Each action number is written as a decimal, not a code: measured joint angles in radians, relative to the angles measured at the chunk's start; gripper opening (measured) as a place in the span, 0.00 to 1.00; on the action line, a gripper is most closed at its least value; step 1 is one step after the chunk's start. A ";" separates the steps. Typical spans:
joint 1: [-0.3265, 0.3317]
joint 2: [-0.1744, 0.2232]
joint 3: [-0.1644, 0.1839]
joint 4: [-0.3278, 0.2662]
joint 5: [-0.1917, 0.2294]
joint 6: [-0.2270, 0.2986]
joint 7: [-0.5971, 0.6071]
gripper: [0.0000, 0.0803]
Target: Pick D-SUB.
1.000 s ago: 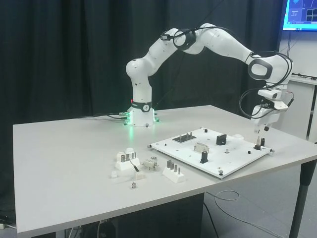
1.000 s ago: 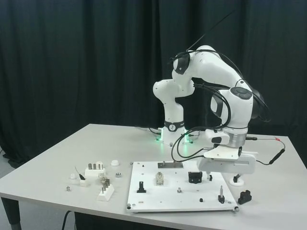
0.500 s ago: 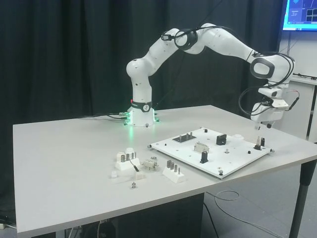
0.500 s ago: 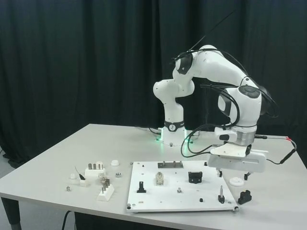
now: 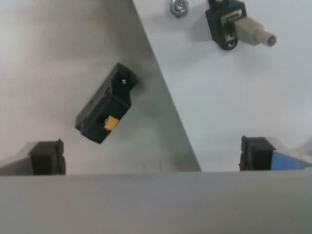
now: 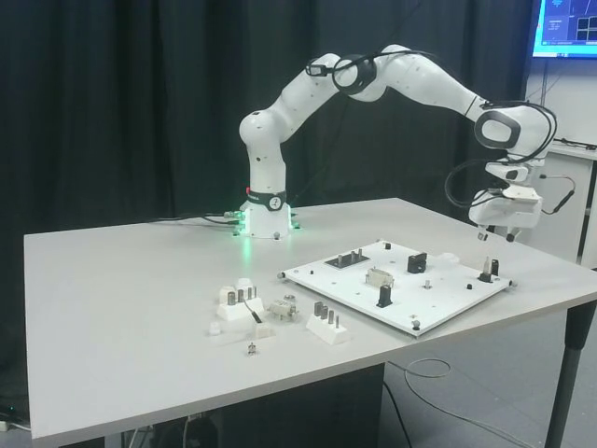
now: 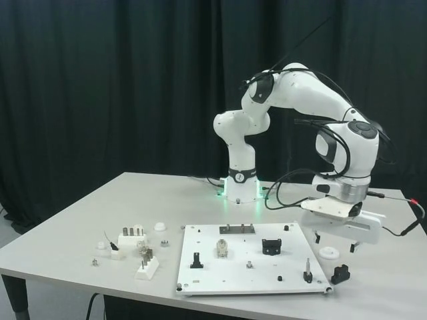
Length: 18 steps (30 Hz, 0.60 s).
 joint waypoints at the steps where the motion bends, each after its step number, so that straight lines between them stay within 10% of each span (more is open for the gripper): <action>1: 0.002 0.000 0.000 -0.003 -0.001 0.004 0.013 1.00; 18: 0.029 0.000 -0.001 -0.082 -0.004 0.128 0.213 1.00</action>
